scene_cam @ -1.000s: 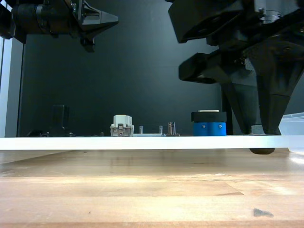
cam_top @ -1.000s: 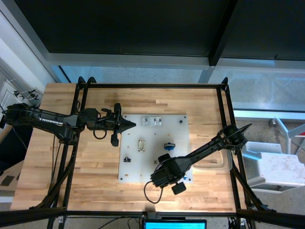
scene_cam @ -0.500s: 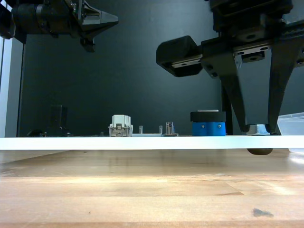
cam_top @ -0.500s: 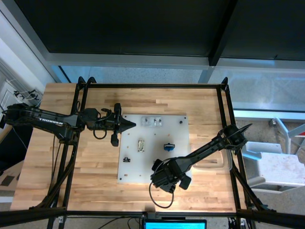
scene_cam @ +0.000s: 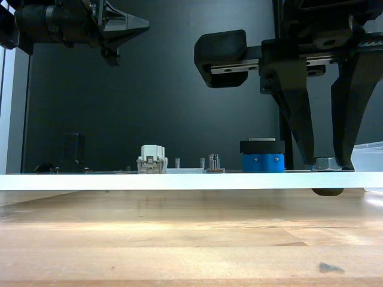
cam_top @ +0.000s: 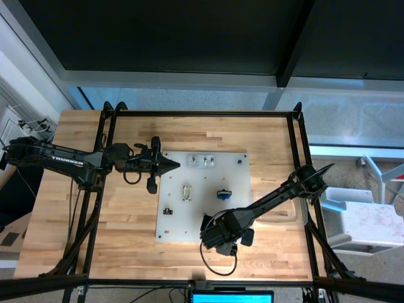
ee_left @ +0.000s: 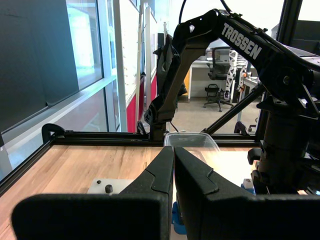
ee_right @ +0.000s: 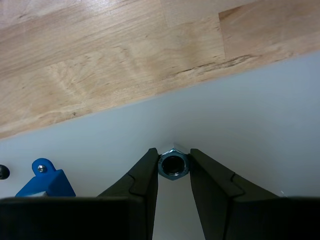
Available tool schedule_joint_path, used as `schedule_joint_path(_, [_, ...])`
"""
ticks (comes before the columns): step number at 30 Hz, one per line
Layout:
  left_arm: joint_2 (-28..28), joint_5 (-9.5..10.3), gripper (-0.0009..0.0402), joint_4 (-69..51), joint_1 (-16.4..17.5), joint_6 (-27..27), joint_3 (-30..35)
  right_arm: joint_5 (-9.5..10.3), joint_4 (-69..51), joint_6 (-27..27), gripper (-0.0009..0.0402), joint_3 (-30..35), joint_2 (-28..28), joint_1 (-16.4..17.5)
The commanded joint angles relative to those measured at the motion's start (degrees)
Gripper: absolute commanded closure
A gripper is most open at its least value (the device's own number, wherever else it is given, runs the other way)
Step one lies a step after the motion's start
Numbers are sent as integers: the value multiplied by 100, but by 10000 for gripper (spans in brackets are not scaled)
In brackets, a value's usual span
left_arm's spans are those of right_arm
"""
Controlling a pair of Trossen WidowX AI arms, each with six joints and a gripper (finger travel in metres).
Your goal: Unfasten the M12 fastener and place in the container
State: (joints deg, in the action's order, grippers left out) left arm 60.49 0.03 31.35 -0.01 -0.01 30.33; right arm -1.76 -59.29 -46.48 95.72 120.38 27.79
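**Change observed.** Over the last second the right gripper (scene_cam: 327, 162) has rotated about its vertical axis. In the low view it was side-on and is now face-on, with 1 finger on each side of the M12 fastener (scene_cam: 327, 163). In the high view the wrist's camera block has swung in closer to the arm. The gripper's height over the white board (cam_top: 202, 214) looks unchanged.

**Meaning.** The turn is judged to be an unscrewing stroke, so the task is at its unfastening step. How far the thread has backed off cannot be told.

**Jaws.** In the right wrist view both fingers press the flats of the M12 fastener (ee_right: 173, 166), so the right gripper (ee_right: 173, 167) is clamped on it. The left gripper (ee_left: 173, 165) hangs high over the board's far left edge, its fingers closed together on nothing, exactly as in the earlier frames.

**Location.** The fastener sits low on the board near its near right edge, at the stud's place. No ribs show beneath it. The container (cam_top: 297, 214) lies just right of the board, and no nut shows in it.
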Motion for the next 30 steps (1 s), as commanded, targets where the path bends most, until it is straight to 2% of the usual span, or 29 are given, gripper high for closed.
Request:
schedule_joint_path(1, [0, 0, 393, 2, 0, 0, 0, -50, 2, -35, 348, -2, -7, -4])
schedule_joint_path(6, [0, 0, 393, 2, 2, 0, 0, -15, 4, -31, 319, -2, -7, -4])
schedule_joint_path(12, [0, 0, 393, 0, 2, 0, 0, -13, -9, 2, 256, -2, -31, 7])
schedule_joint_path(19, [0, 0, 393, 0, 2, 0, 0, -17, -52, 487, 190, -2, -153, 79])
schedule_joint_path(21, [0, 0, 393, 0, 0, 0, 0, -9, -81, 962, 180, -2, -208, 103])
schedule_joint_path(23, [0, 0, 393, 0, 0, 0, 0, -9, -96, 1670, 175, -2, -273, 131])
schedule_joint_path(27, [0, 0, 393, 0, 0, 0, 0, -11, -98, 3683, 182, -2, -341, 232])
schedule_joint_path(30, [0, 0, 393, 2, 0, 0, 0, 35, -127, 5023, 204, -26, -341, 315])
